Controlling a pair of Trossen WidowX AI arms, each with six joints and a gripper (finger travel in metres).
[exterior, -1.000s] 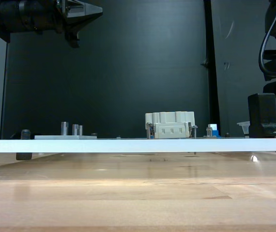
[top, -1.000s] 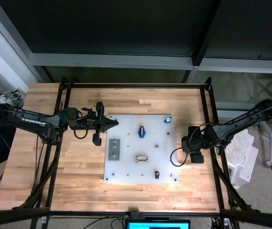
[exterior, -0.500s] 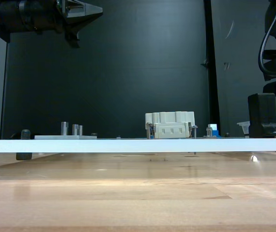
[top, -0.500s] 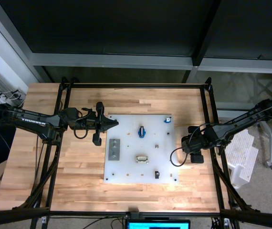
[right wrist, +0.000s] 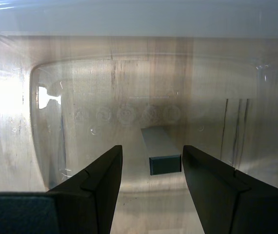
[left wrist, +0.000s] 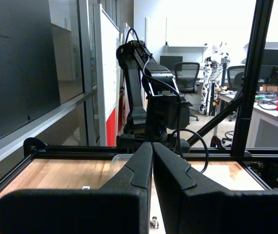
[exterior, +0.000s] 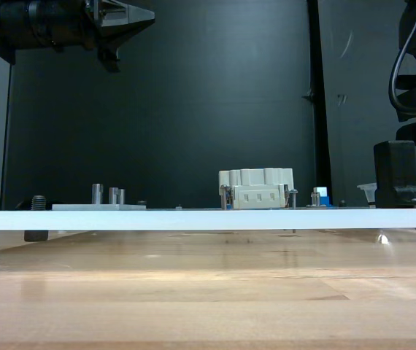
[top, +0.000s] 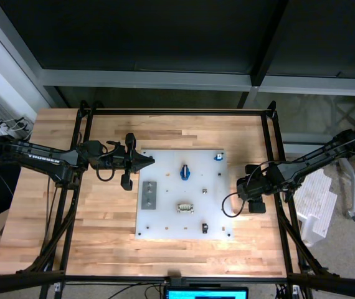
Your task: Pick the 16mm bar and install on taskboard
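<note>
Your left end effector [top: 145,161] hangs at the board's [top: 165,219] left edge. Its fingers [left wrist: 138,165] are pressed together with nothing between them. In the low view it sits well above everything on the board, with open air beneath it.

Your right end effector [right wrist: 150,147] is past the board's right edge, pointing down into a clear bin [right wrist: 35,122]. Its fingers are spread. The bar [right wrist: 161,151] lies free and flat on the bin floor between them, touching neither finger, with a gap on each side. It is clear of the board. The bin's curved wall stands well off from one finger, so there is room on that side.

On the board, the connector [exterior: 257,188] and the short pegs [exterior: 109,195] stand well apart. Bare worktop [top: 103,240] runs around the board to the black frame [top: 177,112].
</note>
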